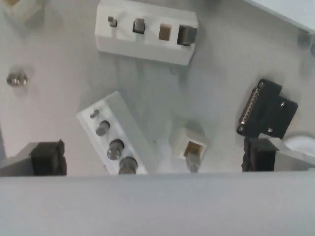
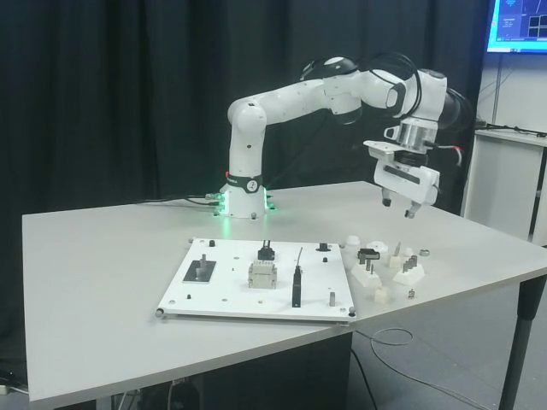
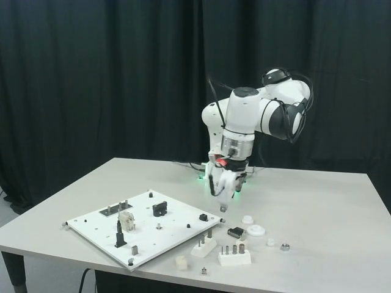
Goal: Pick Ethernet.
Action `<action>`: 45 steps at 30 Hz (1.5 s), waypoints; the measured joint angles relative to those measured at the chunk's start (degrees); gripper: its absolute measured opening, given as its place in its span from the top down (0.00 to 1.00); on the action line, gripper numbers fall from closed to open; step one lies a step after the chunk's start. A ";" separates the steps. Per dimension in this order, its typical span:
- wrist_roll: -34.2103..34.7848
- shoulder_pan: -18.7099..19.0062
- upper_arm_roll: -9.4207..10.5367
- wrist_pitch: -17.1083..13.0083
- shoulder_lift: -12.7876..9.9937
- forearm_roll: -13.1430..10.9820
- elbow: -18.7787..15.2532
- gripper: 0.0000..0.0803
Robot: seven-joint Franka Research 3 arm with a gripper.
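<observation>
gripper open, high above parts; ethernet socket near 2 white peg blocks, black connector; plug axis unclear.

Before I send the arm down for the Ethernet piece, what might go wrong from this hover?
1. The white Ethernet connector is small and lies close to the white block of round pegs; a descending finger may hit that block.
2. The black multi-pin connector lies just on its other side and might get nudged or taken by mistake.
3. The pincer hangs high above the table, so a long descent could drift off the target.
</observation>
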State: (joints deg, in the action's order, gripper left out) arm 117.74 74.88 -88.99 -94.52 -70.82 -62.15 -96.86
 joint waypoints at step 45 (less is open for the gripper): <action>-52.43 1.79 5.40 3.91 0.23 -3.06 0.84 0.00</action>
State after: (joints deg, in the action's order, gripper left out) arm 65.31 76.68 -83.59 -90.62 -70.60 -65.21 -96.02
